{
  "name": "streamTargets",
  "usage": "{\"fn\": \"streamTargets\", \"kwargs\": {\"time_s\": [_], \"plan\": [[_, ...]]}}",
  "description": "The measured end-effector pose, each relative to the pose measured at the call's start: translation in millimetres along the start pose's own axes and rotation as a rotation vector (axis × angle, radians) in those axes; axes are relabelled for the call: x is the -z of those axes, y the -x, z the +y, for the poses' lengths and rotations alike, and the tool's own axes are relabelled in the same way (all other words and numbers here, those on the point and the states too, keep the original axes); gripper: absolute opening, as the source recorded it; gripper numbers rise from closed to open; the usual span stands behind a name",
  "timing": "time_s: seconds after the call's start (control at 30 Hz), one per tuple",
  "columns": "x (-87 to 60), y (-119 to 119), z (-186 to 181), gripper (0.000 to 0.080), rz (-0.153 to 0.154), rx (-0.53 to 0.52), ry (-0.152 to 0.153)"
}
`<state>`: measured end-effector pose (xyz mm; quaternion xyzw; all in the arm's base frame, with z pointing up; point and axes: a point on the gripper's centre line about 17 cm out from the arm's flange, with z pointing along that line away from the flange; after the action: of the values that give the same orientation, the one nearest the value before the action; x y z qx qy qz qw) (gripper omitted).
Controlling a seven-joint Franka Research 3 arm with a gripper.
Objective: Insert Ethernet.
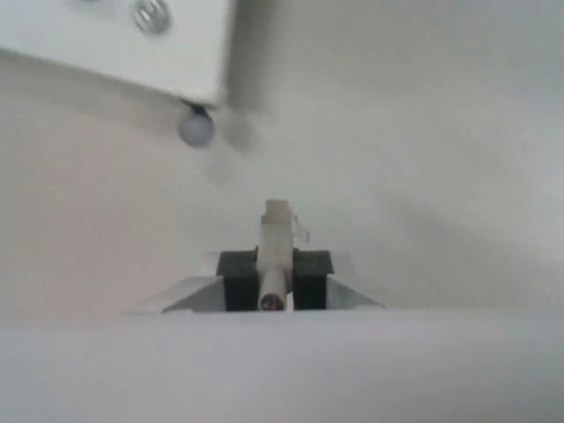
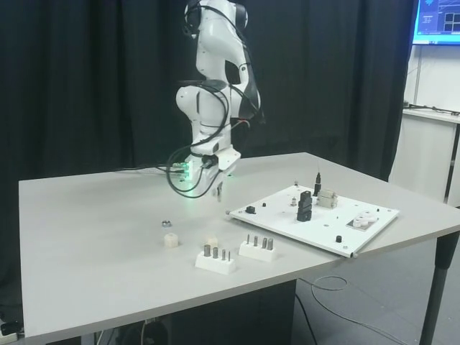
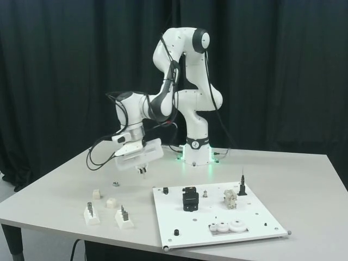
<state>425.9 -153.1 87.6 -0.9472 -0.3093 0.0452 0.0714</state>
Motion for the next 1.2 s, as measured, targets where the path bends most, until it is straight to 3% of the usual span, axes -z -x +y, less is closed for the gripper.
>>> {"fn": "streamTargets", "kwargs": {"time_s": [0.33, 0.9, 1.2], "plan": [[2.2, -23.6, -20.5, 0.0075, 0.019, -0.020, 0.022], [0.7, -52.0, -43.0, 0.0075, 0.011, -0.059, 0.028], [-0.1, -62.2, -47.2, 0.0075, 0.014, -0.086, 0.048]]}}
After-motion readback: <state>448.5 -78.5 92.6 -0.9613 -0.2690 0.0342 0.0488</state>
